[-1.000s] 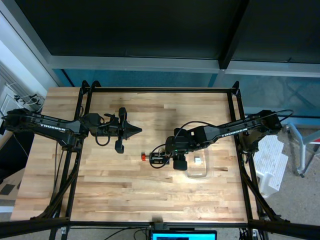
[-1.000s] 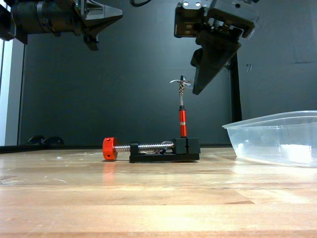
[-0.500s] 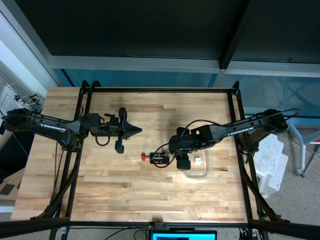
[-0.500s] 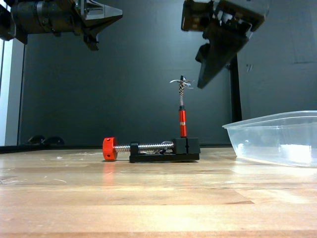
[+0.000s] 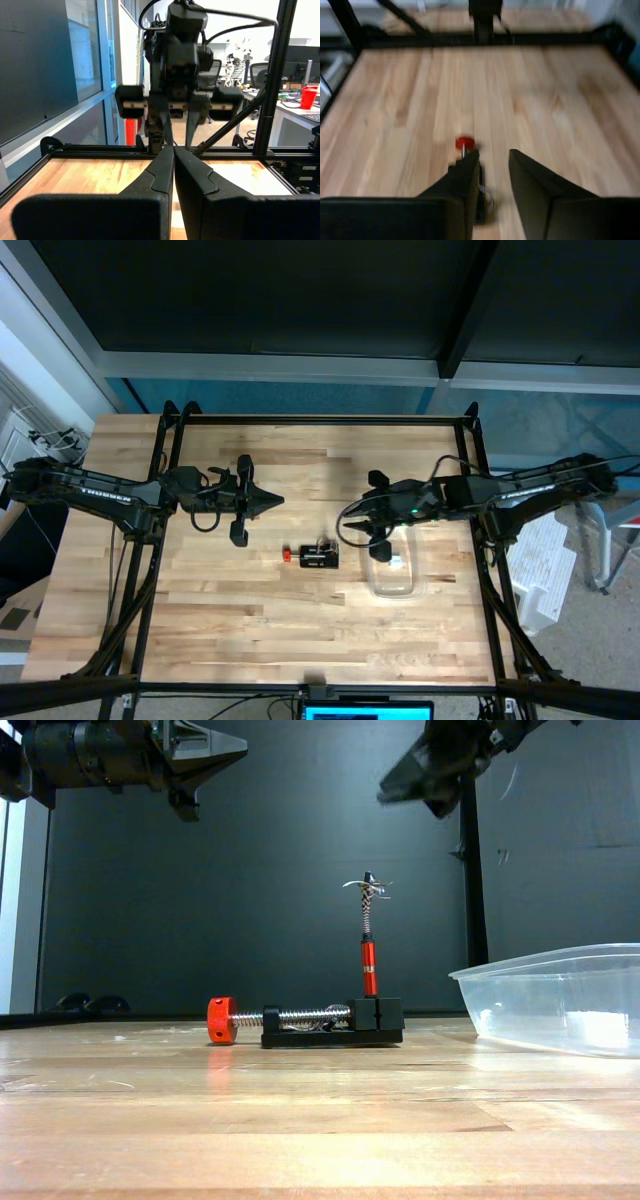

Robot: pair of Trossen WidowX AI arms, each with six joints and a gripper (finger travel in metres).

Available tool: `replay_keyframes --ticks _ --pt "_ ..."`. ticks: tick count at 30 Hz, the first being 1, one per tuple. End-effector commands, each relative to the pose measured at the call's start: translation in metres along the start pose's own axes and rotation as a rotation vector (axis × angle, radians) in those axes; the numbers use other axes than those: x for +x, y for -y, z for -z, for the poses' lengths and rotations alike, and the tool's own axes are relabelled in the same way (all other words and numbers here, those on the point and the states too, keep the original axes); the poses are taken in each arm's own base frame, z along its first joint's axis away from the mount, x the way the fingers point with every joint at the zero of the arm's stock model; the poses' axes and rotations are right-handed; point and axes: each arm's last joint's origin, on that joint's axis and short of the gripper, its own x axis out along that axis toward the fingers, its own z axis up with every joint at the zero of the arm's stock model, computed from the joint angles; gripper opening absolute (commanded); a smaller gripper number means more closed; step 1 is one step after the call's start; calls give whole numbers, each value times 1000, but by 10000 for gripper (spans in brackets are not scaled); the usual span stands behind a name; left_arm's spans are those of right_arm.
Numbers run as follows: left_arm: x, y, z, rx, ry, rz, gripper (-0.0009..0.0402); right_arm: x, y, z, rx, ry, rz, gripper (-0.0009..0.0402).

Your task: Pick the rca connector and install on the hub

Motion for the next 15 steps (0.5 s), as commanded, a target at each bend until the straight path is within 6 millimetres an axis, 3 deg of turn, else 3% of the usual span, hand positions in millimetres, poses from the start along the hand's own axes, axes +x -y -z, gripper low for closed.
replay_keyframes --ticks 1,5,15 --pt "0 0 0 0 0 0 0 -8 5 0 -8 67 9 32" --pt "0 0 0 0 0 0 0 -13 11 3 -11 140 22 -3" --pt "0 0 0 0 0 0 0 -27 23 9 22 348 -2 1"
